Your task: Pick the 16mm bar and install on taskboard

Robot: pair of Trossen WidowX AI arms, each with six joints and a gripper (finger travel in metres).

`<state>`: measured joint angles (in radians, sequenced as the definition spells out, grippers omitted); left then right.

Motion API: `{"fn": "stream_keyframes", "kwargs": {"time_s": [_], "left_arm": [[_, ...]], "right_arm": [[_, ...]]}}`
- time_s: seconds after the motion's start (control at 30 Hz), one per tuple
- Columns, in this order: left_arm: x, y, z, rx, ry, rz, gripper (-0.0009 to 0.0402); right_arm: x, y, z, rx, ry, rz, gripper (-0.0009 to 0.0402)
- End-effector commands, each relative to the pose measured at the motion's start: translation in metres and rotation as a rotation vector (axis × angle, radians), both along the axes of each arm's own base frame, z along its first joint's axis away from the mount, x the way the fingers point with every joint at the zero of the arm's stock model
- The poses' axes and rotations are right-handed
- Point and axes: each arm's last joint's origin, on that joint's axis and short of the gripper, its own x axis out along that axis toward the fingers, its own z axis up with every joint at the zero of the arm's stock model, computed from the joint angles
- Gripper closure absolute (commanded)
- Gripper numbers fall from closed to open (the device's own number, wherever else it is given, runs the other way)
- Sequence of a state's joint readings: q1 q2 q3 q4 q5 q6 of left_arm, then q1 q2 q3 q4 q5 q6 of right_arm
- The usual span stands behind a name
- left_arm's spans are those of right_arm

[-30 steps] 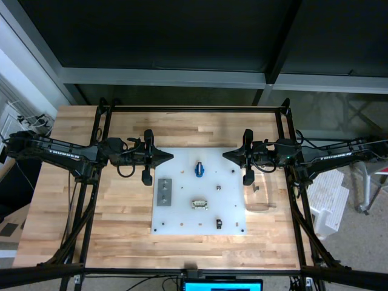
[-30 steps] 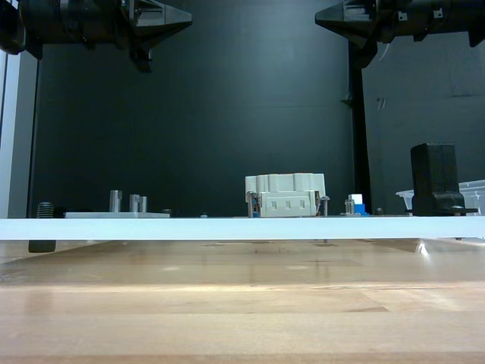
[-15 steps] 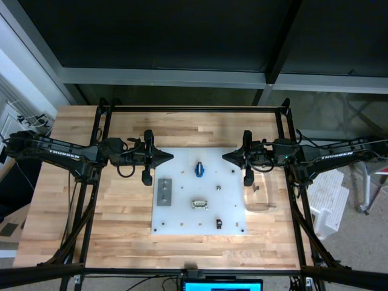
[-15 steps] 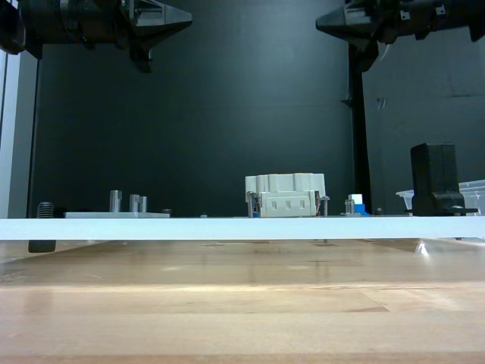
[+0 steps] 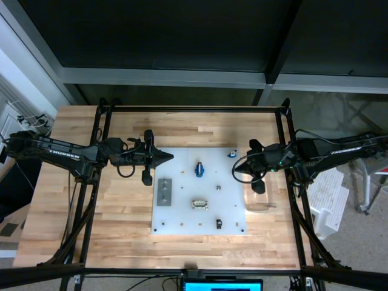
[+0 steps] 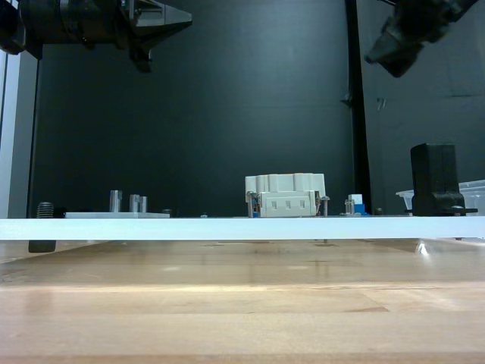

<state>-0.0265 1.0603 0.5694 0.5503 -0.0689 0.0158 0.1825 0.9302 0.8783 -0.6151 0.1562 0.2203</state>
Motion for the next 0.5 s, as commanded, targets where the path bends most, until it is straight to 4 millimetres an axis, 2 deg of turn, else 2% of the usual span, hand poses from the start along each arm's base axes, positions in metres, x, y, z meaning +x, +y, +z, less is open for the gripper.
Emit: {"fn": "stream_keyframes", "kwargs": {"time_s": [0.03,0.27,0.5], "left_arm": [[0.0,0.0,0.0,0.0,-0.001,0.0,0.0393],[0.0,0.0,0.0,0.0,-0.001,0.0,0.0393],[0.0,0.0,0.0,0.0,-0.001,0.0,0.0393]], "right_arm": [[-0.004,0.004,0.001,-0.012,0.099,0.023,0.0393],[-0.011,0.015,0.005,0.002,0.208,0.087,0.0393],[-0.024,0.025,-0.002,0.02,0.331,0.125,0.0393]]}}
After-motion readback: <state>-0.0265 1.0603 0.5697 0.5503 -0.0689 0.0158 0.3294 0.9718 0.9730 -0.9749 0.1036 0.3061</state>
